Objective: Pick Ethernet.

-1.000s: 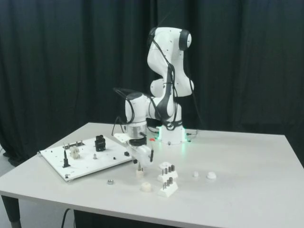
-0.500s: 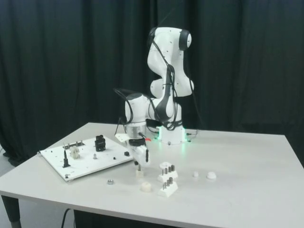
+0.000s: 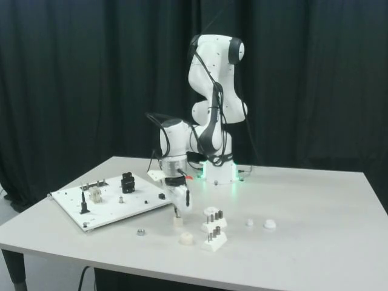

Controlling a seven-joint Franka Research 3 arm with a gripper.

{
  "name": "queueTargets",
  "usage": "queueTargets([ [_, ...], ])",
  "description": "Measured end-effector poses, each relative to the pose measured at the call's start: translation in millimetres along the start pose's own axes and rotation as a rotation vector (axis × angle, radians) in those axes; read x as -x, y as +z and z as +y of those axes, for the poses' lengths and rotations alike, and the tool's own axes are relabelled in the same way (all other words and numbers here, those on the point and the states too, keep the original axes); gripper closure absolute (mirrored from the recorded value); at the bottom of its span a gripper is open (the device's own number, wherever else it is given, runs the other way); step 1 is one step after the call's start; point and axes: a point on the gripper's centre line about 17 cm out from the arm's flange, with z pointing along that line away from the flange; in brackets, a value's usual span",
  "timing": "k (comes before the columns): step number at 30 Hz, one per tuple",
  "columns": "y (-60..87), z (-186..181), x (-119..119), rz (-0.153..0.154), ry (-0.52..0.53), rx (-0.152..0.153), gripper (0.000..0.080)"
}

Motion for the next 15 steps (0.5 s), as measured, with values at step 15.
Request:
queueTargets([
  [15,-14.1,-10,4,-0.003,0.003,-0.033,0.0726],
])
